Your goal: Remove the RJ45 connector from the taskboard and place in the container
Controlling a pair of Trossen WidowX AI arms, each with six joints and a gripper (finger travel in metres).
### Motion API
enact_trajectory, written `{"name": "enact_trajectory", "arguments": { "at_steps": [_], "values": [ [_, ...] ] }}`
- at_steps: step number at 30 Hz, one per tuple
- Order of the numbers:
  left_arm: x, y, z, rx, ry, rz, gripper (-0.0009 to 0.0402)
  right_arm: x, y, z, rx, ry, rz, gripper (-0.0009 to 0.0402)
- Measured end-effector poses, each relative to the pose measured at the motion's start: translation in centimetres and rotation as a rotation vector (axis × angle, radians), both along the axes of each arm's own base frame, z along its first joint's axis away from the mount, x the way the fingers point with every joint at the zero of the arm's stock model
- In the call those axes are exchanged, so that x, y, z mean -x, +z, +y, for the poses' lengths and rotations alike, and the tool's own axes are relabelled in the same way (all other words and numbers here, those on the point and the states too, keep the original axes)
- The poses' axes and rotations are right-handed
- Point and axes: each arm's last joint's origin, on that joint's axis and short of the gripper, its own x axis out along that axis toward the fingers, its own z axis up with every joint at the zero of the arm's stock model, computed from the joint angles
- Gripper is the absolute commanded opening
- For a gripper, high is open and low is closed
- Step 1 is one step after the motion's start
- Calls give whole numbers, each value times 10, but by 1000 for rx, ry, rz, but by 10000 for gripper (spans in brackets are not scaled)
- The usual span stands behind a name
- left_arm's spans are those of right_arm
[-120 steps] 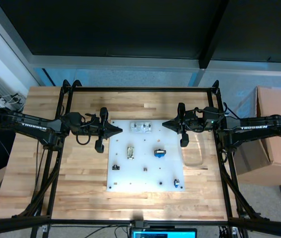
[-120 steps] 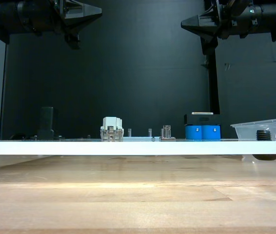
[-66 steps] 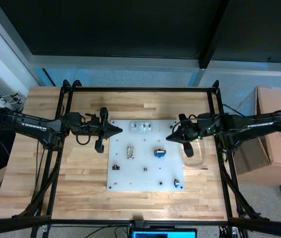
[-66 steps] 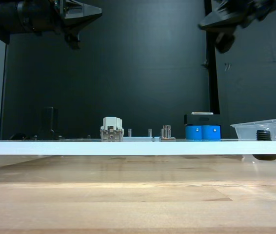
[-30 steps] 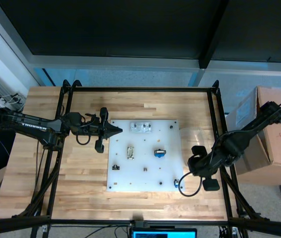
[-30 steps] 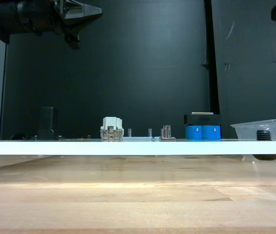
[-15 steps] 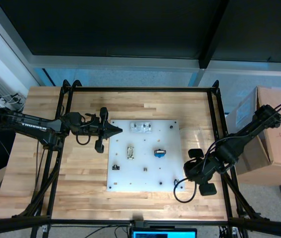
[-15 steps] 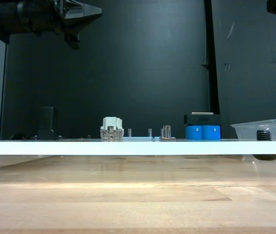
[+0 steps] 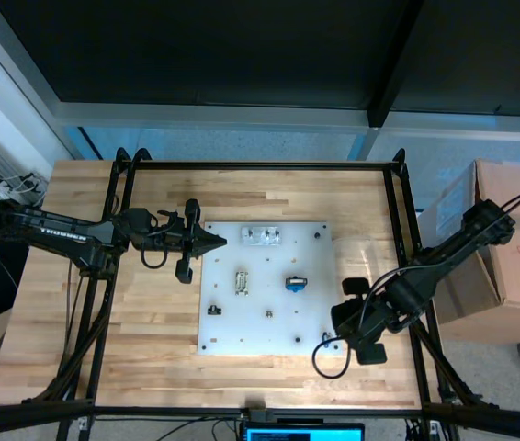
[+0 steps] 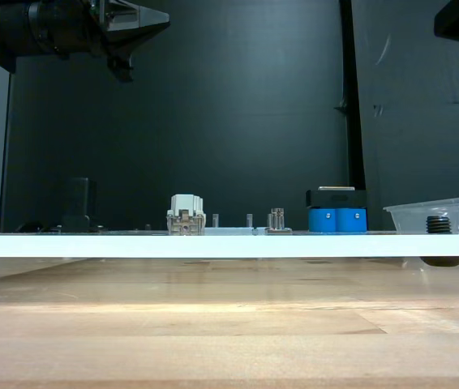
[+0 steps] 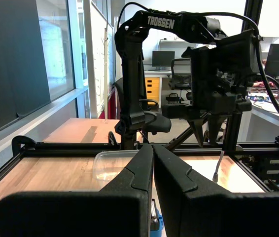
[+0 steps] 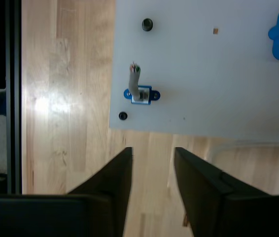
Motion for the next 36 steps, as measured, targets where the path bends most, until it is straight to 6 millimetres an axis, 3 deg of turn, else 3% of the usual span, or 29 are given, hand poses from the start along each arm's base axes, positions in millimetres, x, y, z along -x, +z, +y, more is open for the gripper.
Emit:
{"name": "enact_trajectory", "arguments": {
  "at_steps": [6,14,22,30,36],
  "values": [
    [0,0,0,0,0,-1,0,-11,-10,7,2,-4,-19,217],
    [0,0,0,0,0,0,0,-21,-23,14,35,-14,-29,210],
    [0,0,0,0,0,0,0,-30,-34,20,37,-15,-34,140],
    [0,0,0,0,0,0,0,-33,-38,22,32,-17,-40,4],
    [0,0,0,0,0,0,0,-34,-38,22,30,-18,-43,-2]
  ]
}}
